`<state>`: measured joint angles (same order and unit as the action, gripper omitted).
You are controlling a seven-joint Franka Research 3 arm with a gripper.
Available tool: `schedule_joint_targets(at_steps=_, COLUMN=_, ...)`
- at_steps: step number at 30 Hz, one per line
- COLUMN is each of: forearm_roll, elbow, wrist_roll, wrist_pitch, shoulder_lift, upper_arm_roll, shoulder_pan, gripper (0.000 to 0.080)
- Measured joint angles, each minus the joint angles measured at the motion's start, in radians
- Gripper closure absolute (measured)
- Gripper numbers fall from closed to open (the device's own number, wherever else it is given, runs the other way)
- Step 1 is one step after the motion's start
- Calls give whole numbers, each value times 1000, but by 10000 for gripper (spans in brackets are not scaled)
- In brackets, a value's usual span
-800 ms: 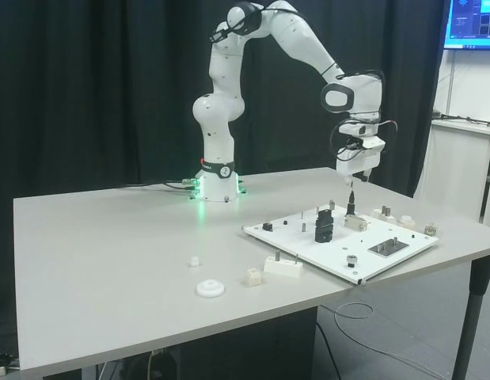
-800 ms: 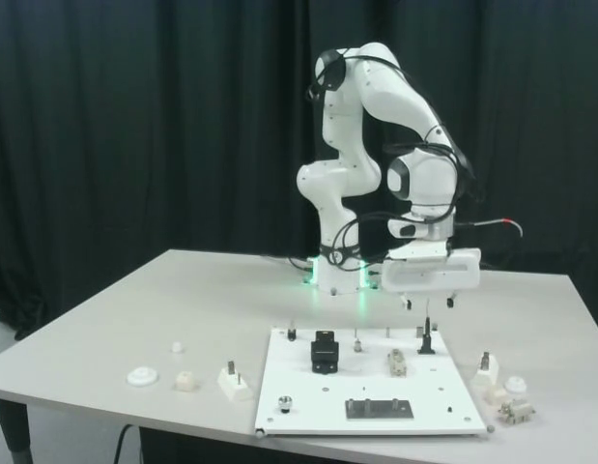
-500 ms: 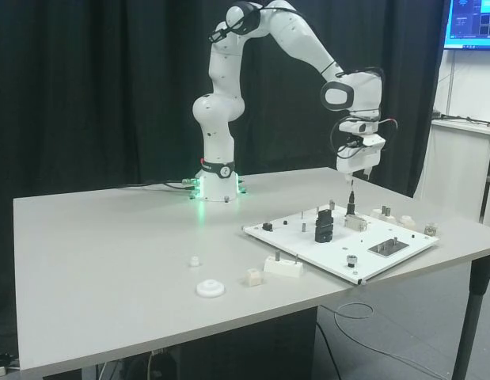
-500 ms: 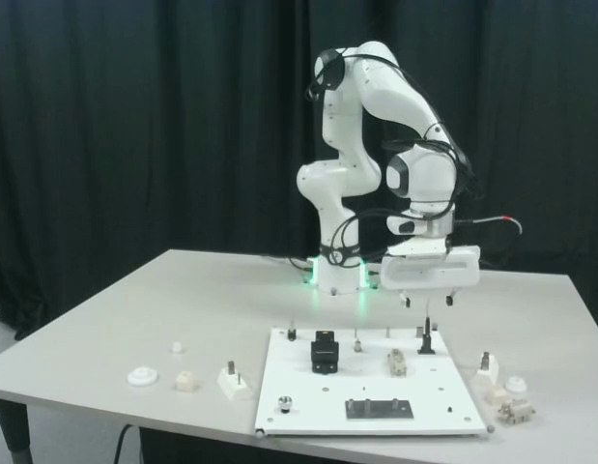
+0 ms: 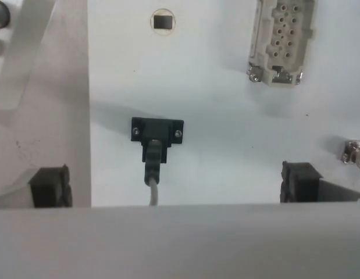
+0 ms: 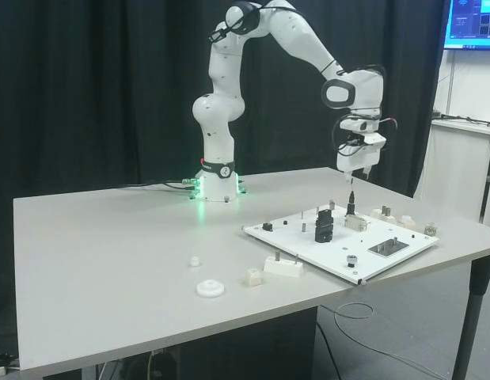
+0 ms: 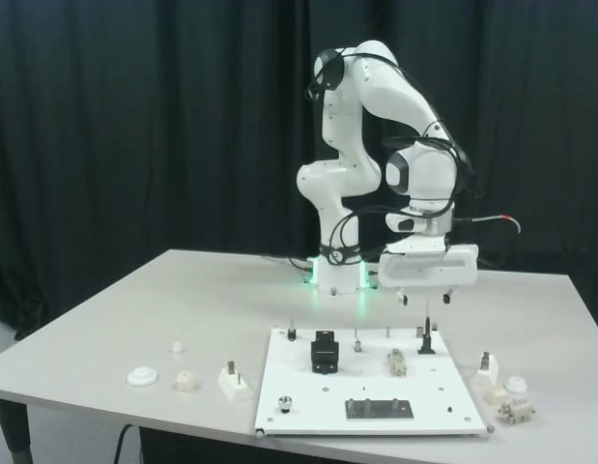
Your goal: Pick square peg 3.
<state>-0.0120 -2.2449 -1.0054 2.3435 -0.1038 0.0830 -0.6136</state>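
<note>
Far off to the left of the pincer (image 7: 426, 298), as the second room view sees it, four small white pieces lie on the grey table (image 7: 115, 333): a toothed disc (image 7: 141, 376), a tiny cap (image 7: 177, 346), a small block (image 7: 185, 382) and a block with a pin (image 7: 234, 383). They are too small for their details to be made out.

Next comes the white board (image 7: 366, 391), which reaches under the pincer. On it, left of and lower than the pincer, stand a round knob (image 7: 285, 402), a black block (image 7: 324, 350) and a grey plate (image 7: 379, 409). A pale multi-pin connector (image 7: 396, 362) lies closer.

The pincer hangs released, its two black fingertips (image 5: 49, 186) spread wide with nothing between them. Square peg 3 (image 7: 427, 338) stands upright on its black base on the board, straight below the pincer and apart from it. From the wrist camera the peg (image 5: 157, 136) sits between the fingertips, nearer to one of them. A broad grey bar (image 5: 180, 241) crosses that view and cuts off the peg's free end. A small square hole (image 5: 163, 21) in the board lies beyond the peg.

To the right of the pincer, off the board's edge, a few small white parts (image 7: 516, 384) sit on the table, hard to tell apart.

Nothing stands between the pincer and the peg.
</note>
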Motion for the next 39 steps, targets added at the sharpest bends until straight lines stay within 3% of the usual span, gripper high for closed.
schedule_joint_targets(at_steps=29, forearm_roll=-17, elbow=38, wrist_roll=17, wrist_pitch=-61, shoulder_lift=20, upper_arm_roll=1, shoulder_pan=37, gripper=3)
schedule_joint_targets(at_steps=39, forearm_roll=-65, elbow=59, wrist_roll=58, wrist_pitch=-70, shoulder_lift=20, upper_arm_roll=3, shoulder_pan=74, gripper=3)
